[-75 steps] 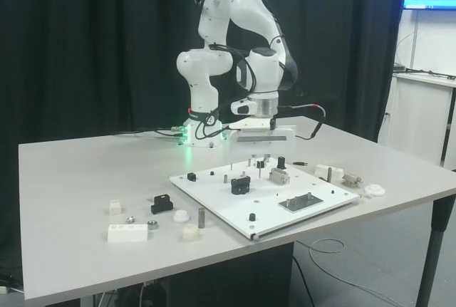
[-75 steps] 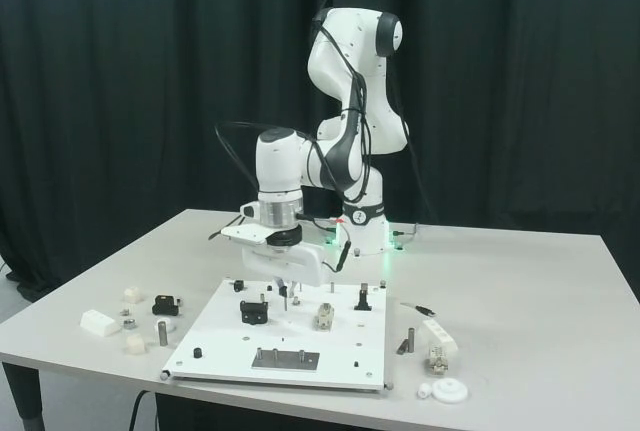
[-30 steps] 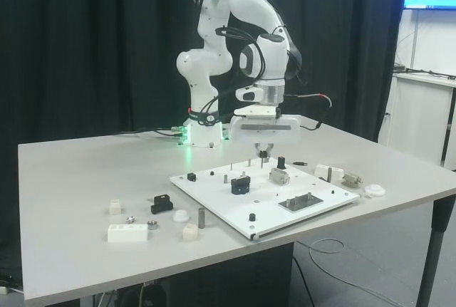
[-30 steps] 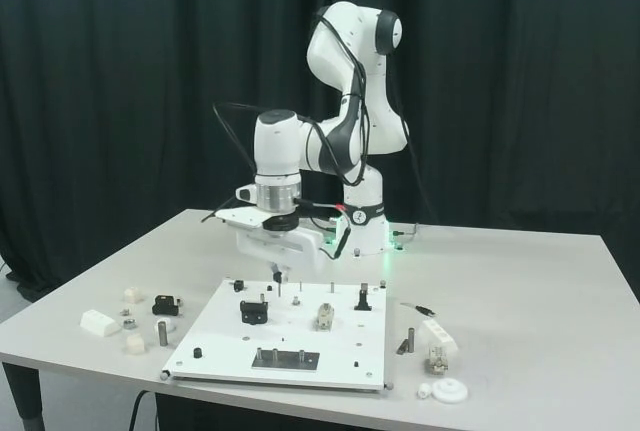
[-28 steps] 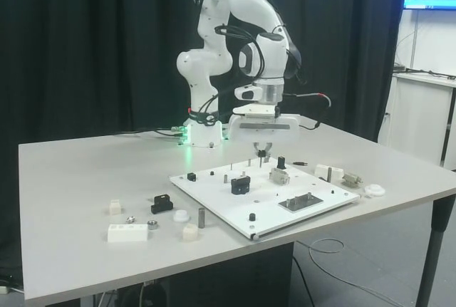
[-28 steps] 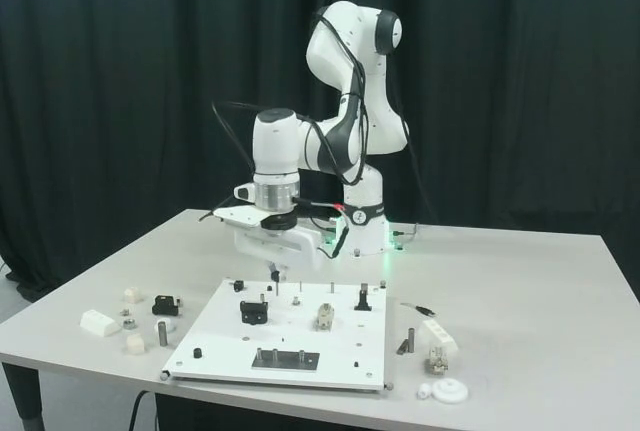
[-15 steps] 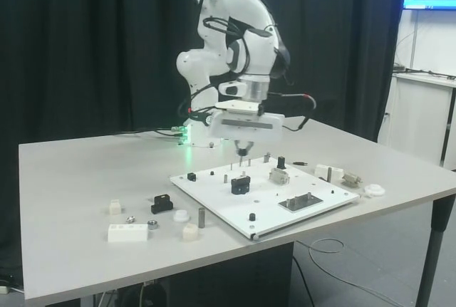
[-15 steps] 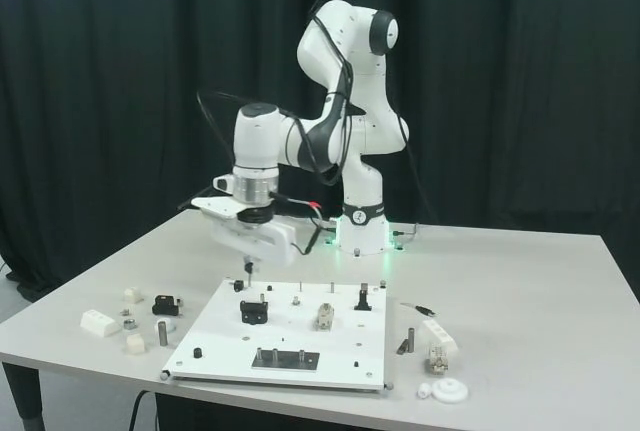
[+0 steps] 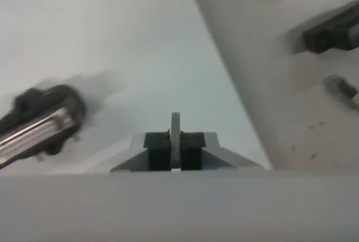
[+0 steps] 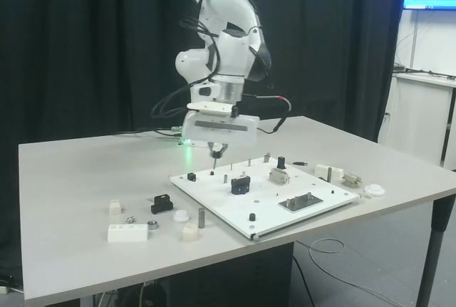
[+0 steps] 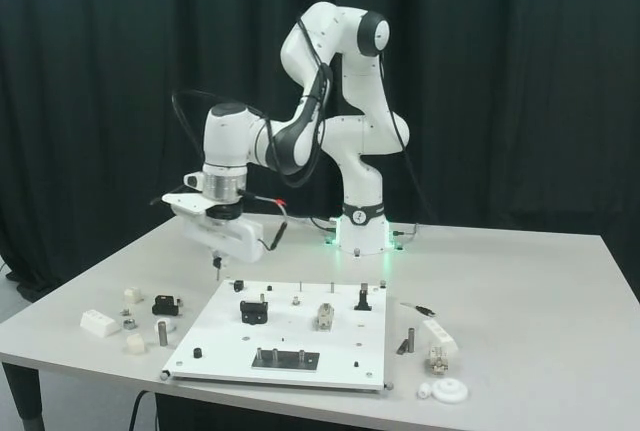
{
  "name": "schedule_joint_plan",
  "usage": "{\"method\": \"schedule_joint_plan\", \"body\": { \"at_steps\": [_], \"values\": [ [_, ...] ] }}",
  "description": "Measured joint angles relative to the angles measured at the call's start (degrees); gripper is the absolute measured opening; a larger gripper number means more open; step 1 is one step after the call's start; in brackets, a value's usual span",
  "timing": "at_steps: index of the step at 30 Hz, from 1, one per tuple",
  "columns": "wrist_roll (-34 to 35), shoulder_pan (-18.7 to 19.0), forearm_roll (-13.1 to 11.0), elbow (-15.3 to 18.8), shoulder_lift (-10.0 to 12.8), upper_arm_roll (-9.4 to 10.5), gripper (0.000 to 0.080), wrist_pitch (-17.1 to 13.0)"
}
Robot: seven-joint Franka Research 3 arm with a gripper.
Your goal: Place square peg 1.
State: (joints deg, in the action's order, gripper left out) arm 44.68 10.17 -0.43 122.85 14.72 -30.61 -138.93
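My gripper (image 10: 216,152) (image 11: 217,263) hangs above the white board's (image 10: 313,214) far left corner, a little over the surface. In the wrist view its black pads (image 9: 157,151) are shut on a thin grey peg (image 9: 175,135) that sticks out between them. The same peg (image 11: 218,271) points straight down in the second room view, just left of a small black knob (image 11: 238,285) at the board's corner. The wrist view has the board's edge (image 9: 224,79) running below the peg, with grey table beyond it.
The board carries a black clamp (image 10: 240,184), a black post (image 10: 281,162), a grey plate (image 10: 305,201) and thin pins. Left of it lie a white block (image 10: 127,232), a black bracket (image 10: 162,202), a white cylinder (image 10: 181,216) and an upright grey peg (image 10: 201,217). White connectors (image 10: 329,172) and a white gear (image 10: 374,190) lie to its right.
The arm has risen from the middle of the board's back row and swung left to the board's far left corner, its fingers staying shut.
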Motion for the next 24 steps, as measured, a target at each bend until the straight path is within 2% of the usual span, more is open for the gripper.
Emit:
{"method": "schedule_joint_plan", "body": {
  "at_steps": [15,19,24],
  "values": [
    [-9.0,-4.7,-3.3,0.1,3.2,0.01,0.003,-7.5],
    [-12.7,-5.8,-5.7,0.1,4.4,0.01,0.003,-9.3],
    [-19.2,-6.8,-10.4,0.1,6.5,0.09,0.003,-11.3]
  ]
}}
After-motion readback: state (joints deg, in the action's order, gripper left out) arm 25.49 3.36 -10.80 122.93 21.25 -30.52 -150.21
